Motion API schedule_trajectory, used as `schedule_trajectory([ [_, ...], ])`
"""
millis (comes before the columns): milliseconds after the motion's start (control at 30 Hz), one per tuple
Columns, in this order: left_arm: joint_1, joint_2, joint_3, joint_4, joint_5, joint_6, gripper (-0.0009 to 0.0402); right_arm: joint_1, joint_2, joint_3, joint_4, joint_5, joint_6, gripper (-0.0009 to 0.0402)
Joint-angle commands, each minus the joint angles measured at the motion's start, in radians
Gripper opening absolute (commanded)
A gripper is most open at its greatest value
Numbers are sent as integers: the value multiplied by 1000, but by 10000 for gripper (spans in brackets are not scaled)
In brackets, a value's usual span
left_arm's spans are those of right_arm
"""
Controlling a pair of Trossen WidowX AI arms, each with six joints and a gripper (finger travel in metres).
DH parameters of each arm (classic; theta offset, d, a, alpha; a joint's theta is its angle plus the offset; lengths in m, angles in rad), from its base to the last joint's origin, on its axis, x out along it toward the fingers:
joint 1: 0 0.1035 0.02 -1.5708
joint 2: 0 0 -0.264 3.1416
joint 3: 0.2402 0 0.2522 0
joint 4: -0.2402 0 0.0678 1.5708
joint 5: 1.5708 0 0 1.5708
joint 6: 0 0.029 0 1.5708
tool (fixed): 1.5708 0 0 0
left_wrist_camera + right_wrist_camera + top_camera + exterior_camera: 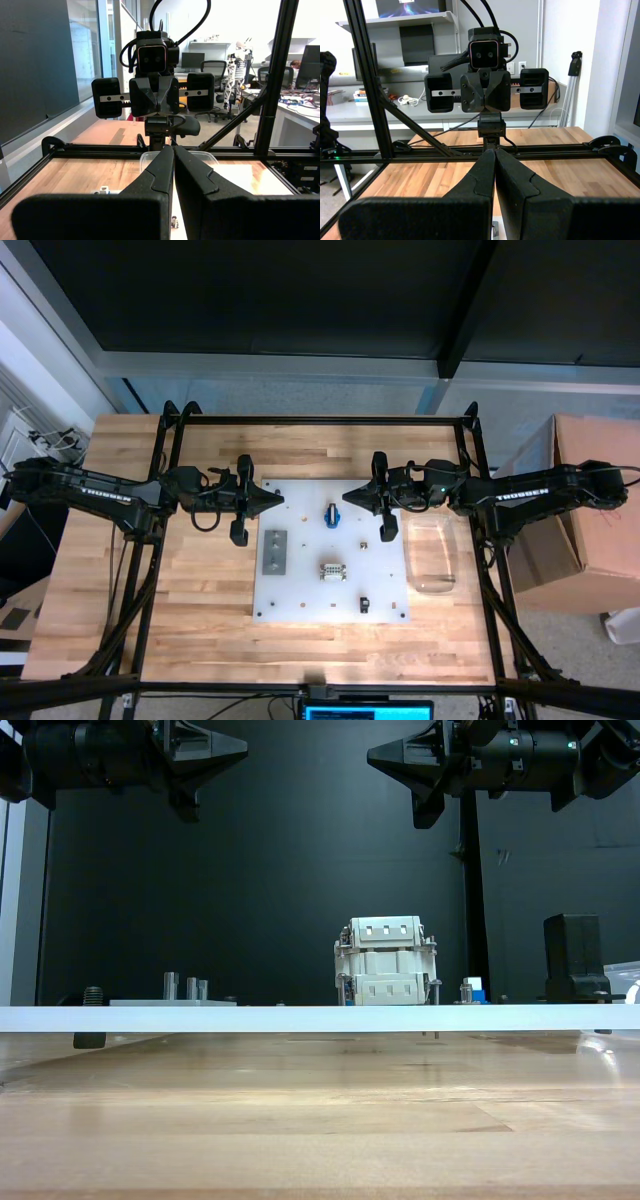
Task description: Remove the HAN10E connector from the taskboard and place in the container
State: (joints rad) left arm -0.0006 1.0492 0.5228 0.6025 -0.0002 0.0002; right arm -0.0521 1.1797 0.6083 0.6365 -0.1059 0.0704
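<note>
The HAN10E connector (331, 571) is a light grey block standing upright in its seat near the middle of the white taskboard (300, 595); the low view shows the connector (386, 963) with nothing touching it. My left gripper (281, 498) hangs high over the board's far left edge, shut and empty, its fingers (162, 172) pressed together. My right gripper (346, 497) hangs high over the board's far right part, facing the left one, also shut and empty, its fingers (506, 175) closed. The clear container (432, 554) lies on the table right of the board.
On the board are a grey metal plate (274, 550) with posts, a blue part (332, 513) and a small black block (365, 604). A black frame (320, 421) rings the table. A cardboard box (590, 530) stands off the table's right side.
</note>
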Motion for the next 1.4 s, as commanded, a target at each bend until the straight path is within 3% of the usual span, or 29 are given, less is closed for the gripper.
schedule_trajectory([
  [33, 0, 0, 0, 0, 0, 0, 0, 0, 0, 0, 0, 0, 0, 0],
  [367, 0, 0, 0, 0, 0, 0, 0, 0, 0, 0, 1, -2, 5, 0],
  [567, 0, 0, 0, 0, 0, 0, 0, 8, 0, 38, -67, -35, 26, 0],
  [800, 0, 0, 0, 0, 0, 0, 0, 48, 9, 230, -498, -33, 23, 0],
  [967, 1, 0, 0, 0, 0, 0, 0, 106, 47, 393, -831, 60, 26, 0],
  [1067, 0, 0, 0, 0, 0, 0, 0, 141, 81, 484, -985, 88, 30, 0],
  [1400, 0, 0, 0, 0, 0, 0, 0, 235, 249, 793, -1386, 88, 55, 0],
])
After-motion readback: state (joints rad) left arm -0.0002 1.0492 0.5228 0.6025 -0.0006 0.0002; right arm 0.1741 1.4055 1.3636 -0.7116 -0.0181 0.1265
